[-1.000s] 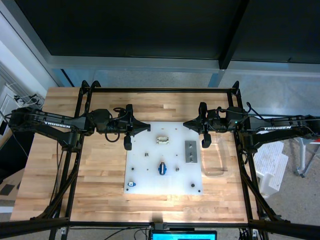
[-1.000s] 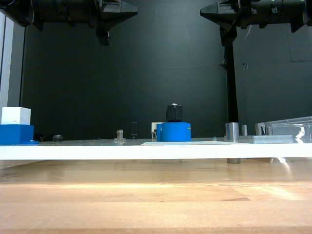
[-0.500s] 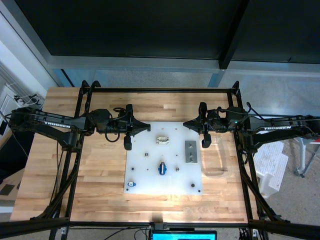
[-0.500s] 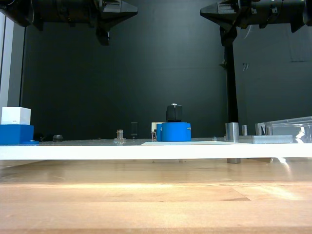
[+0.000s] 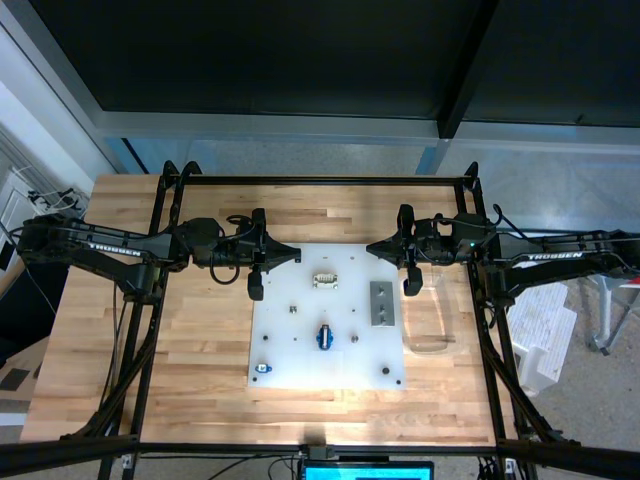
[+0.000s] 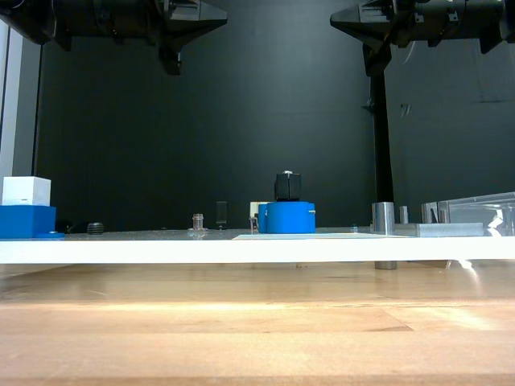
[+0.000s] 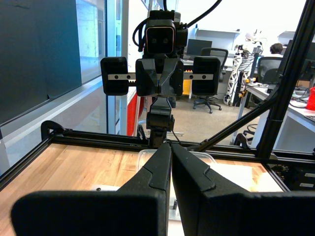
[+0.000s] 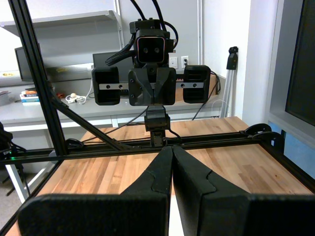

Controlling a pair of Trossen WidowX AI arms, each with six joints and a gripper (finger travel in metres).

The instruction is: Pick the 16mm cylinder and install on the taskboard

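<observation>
The taskboard (image 5: 290, 350) is a white square plate in the middle of the table. A small grey metal cylinder (image 5: 356, 338), which I take for the 16mm cylinder, stands upright on it just right of the blue connector (image 5: 323, 337). The low view shows the cylinder (image 6: 383, 217) beside the connector (image 6: 287, 217). My left gripper (image 5: 297, 254) hovers shut over the board's far left corner, high above it (image 6: 224, 14). My right gripper (image 5: 370, 247) hovers shut over the far right corner. Both hold nothing (image 7: 171, 145) (image 8: 172, 147).
On the board are a grey metal block with two holes (image 5: 382, 302), a grey multi-pin socket (image 5: 324, 279) and a small blue-and-white part (image 5: 262, 369) at the near left corner. A clear plastic tray (image 5: 432, 345) lies right of the board. A black frame (image 5: 320, 181) surrounds the table.
</observation>
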